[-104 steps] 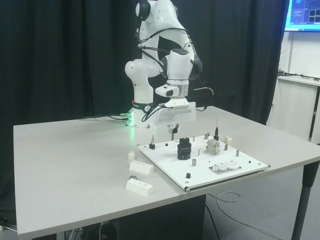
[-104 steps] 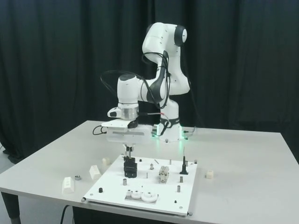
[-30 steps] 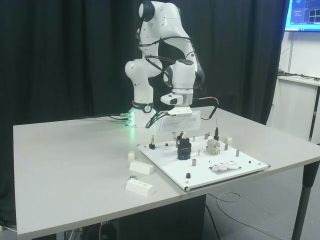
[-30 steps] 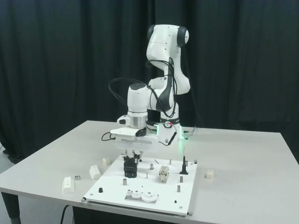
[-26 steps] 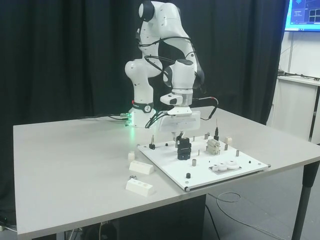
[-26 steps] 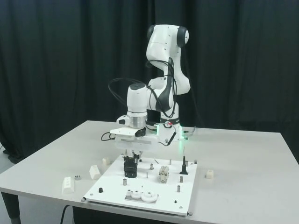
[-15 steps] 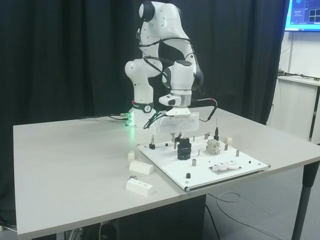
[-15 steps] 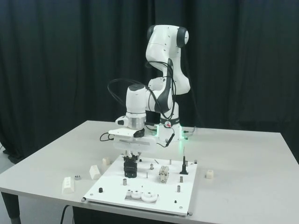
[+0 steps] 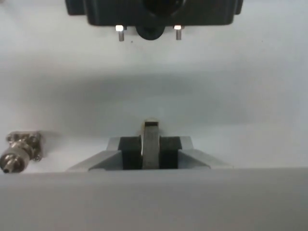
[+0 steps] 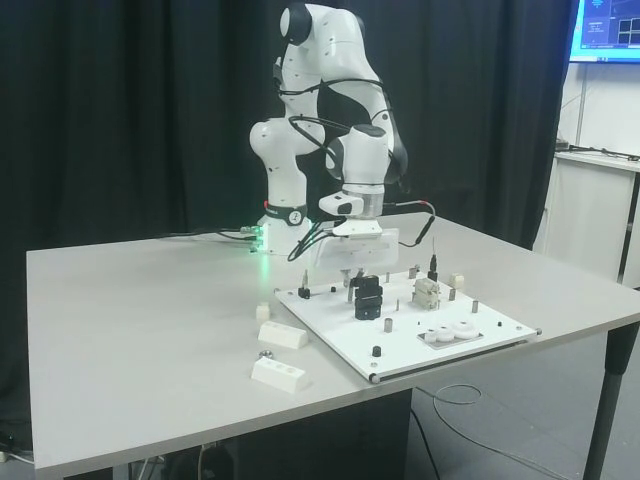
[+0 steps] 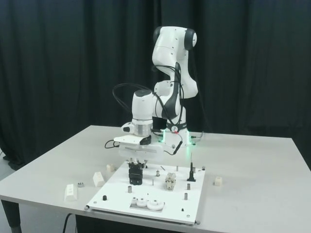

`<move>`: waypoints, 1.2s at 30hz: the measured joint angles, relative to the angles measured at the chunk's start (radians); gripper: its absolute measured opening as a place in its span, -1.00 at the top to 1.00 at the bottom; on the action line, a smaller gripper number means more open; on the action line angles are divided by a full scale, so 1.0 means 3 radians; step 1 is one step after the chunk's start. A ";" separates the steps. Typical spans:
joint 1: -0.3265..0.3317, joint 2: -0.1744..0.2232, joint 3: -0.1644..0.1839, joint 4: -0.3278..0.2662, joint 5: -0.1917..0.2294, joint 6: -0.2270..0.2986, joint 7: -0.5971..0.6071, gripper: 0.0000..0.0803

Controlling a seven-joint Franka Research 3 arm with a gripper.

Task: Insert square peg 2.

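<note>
Wrist view: gripper (image 9: pixel 151 153) pinches a slim grey square metal peg (image 9: pixel 150 144), long axis pointing down at the white board (image 9: pixel 202 96).
First room view: gripper (image 10: pixel 356 270) low over the board's rear edge, beside the black block (image 10: pixel 367 297).
Second room view: peg hidden; hole not discernible.

Matt grey tabletop (image 10: pixel 140 300), smooth white board (image 10: pixel 450 345), glossy white plastic arm (image 11: pixel 170 48), shiny metal peg (image 9: pixel 150 144), black cloth curtain (image 11: pixel 58 63)
</note>
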 joint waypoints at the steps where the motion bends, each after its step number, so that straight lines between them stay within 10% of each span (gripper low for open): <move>1: 0.0000 0.0000 0.0002 0.0000 0.0000 0.0001 0.0006 0.82; 36: -0.0005 0.0051 0.0021 0.0002 0.0000 0.0062 0.0017 0.82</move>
